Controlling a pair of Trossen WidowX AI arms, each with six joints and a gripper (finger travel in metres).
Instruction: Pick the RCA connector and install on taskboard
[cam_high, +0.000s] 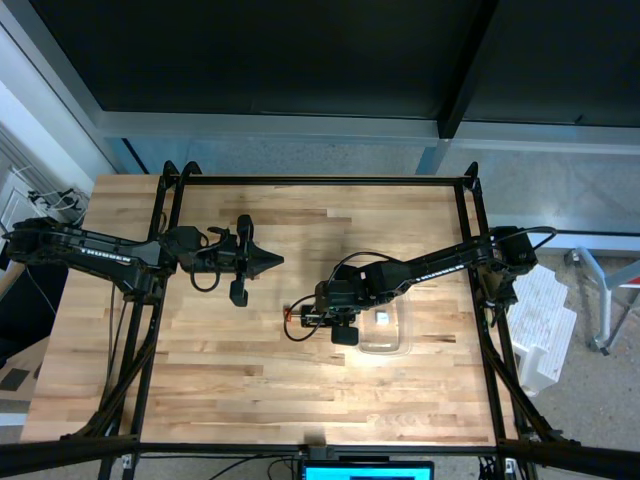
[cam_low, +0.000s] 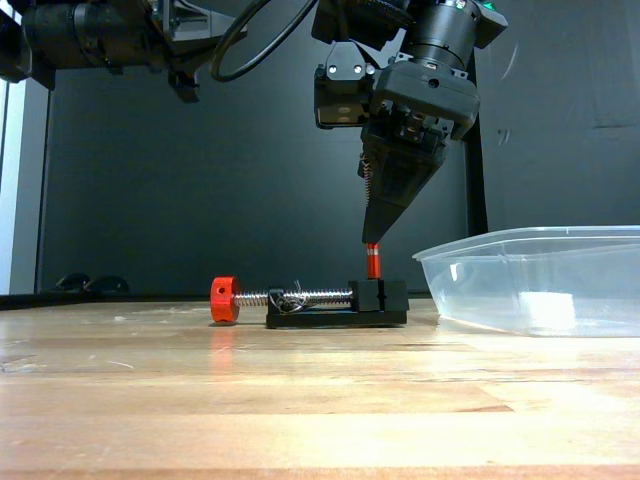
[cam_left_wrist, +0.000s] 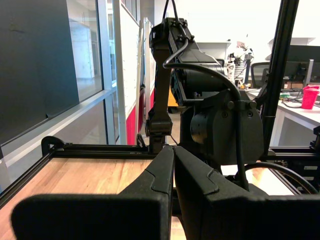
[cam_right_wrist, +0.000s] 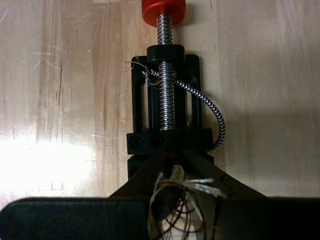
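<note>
A clear plastic tray (cam_low: 470, 256) sat on the wooden counter (cam_low: 300, 400) just beside the taskboard (cam_low: 335, 318), on the right arm's side. It held only a small white piece (cam_low: 547, 310) lying on its floor. The RCA connector (cam_low: 373, 262), a short red plug with a silvery band, was not in the tray. It was clamped between the tips of the right hand (cam_low: 375, 236), which pointed straight down over the end of the taskboard nearest the tray. The connector stood upright with its long axis vertical. Its lower end met the top of the block's raised end, and its upper end was hidden between the fingers. In the right wrist view, frayed wire strands (cam_right_wrist: 200, 184) spread out from between those fingers. A black-and-white braided cable (cam_right_wrist: 212, 107) looped along one side of the block. The taskboard lay flat with its long axis across the low view. Its threaded screw (cam_low: 320, 296) ran toward the red knob (cam_low: 224, 299) at the end away from the tray. The left hand (cam_high: 270, 260) hung above the counter well apart from the board. Its fingers were pressed together on nothing and pointed toward the right arm.
</note>
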